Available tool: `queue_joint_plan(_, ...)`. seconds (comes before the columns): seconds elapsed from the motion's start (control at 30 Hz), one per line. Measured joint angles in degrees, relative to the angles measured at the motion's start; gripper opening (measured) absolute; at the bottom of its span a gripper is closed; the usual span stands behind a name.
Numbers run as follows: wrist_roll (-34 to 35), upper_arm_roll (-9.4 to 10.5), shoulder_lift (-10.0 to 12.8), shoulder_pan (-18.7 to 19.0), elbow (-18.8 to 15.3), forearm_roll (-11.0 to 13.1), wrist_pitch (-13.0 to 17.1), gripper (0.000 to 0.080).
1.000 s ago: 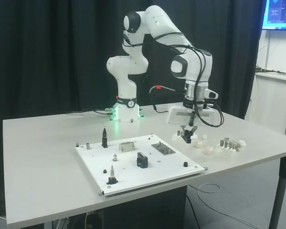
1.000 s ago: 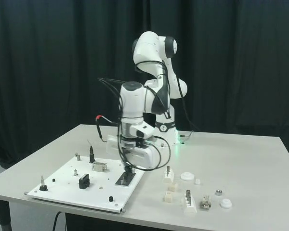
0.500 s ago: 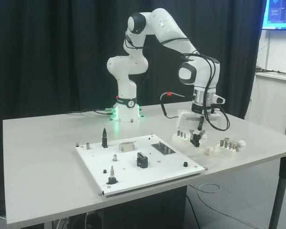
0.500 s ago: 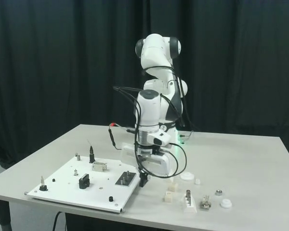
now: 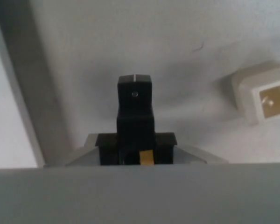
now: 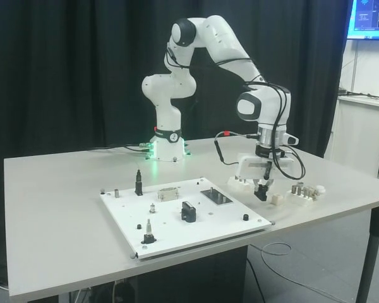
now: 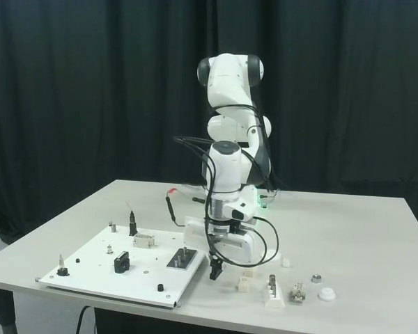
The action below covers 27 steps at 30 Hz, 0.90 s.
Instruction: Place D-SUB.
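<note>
A white board (image 6: 189,218) with small fixtures lies at the left of the grey table (image 6: 57,208). Just past the board's right edge, the gripper (image 6: 260,192) hangs low, fingers closed with nothing visibly held. Right again sit small white holders (image 6: 276,199). I cannot single out the D-SUB; placing looks not yet begun.

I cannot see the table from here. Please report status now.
Gripper low over grey table, beside white board. Small white block nearby, apart from it. D-SUB not identified. Path unobstructed.
</note>
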Motion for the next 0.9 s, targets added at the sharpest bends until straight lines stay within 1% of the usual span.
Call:
queue_joint_plan(0.37, 1.95, 0.00, 0.10, 0.95, -2.12, -0.51, 2.63, 0.0155)
queue_joint_plan(0.9, 4.29, -0.01, 0.15, 1.71, -3.83, -1.36, 4.68, 0.0155)
